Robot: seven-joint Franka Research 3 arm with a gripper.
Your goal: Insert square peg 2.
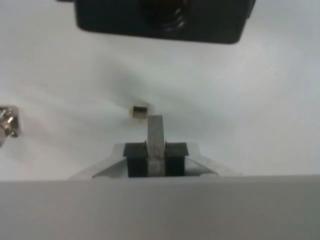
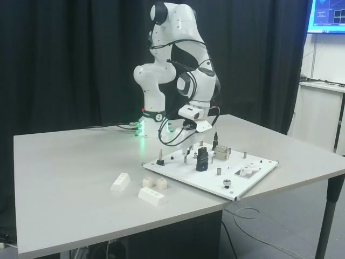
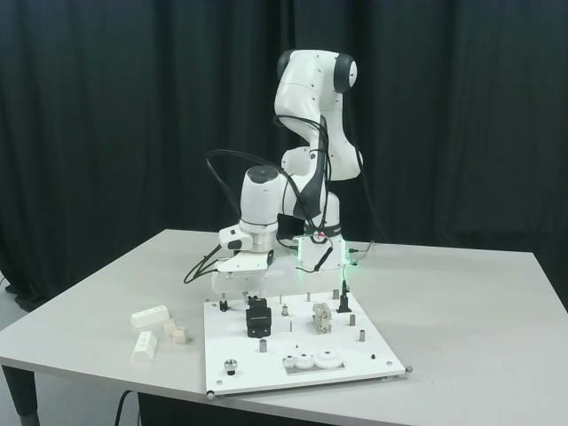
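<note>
In the wrist view my gripper is shut on a slim grey square peg, held upright between the two black pads. The peg's tip hangs just beside a small square hole in the white board, slightly off from it. In the first room view the gripper is low over the rear part of the board. The second room view shows the gripper over the board's back left corner. From the room views I cannot tell whether the peg touches the board.
A black block stands on the board just past the gripper. A metal fitting sits off to one side. Small posts and white rings fill the rest of the board. White blocks lie on the grey table beside it.
</note>
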